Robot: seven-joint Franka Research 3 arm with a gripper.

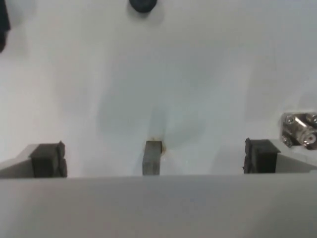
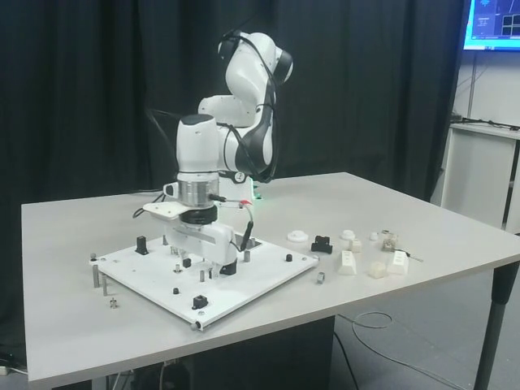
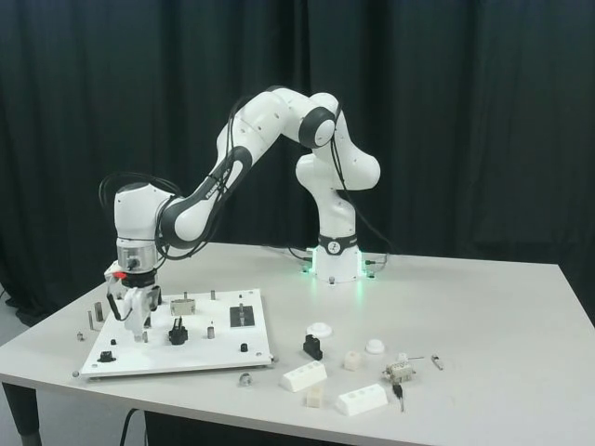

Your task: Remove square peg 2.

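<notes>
White board [image 2: 260,280]: gripper [image 1: 153,161] open astride square peg [image 1: 152,157], connector [image 1: 300,130] nearby.

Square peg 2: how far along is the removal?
Approach looks done: the open black-fingered gripper hangs low over the white assembly board, fingertips either side of the small grey square peg. Nothing is in hand; the fingers stand well apart from the peg, which stands upright on the board. Left: close, lift out, set down.

A robotics lab: black curtains [image 3: 483,111] behind a white arm [image 3: 270,139] (bolted to a grey table [image 3: 483,316])
</notes>
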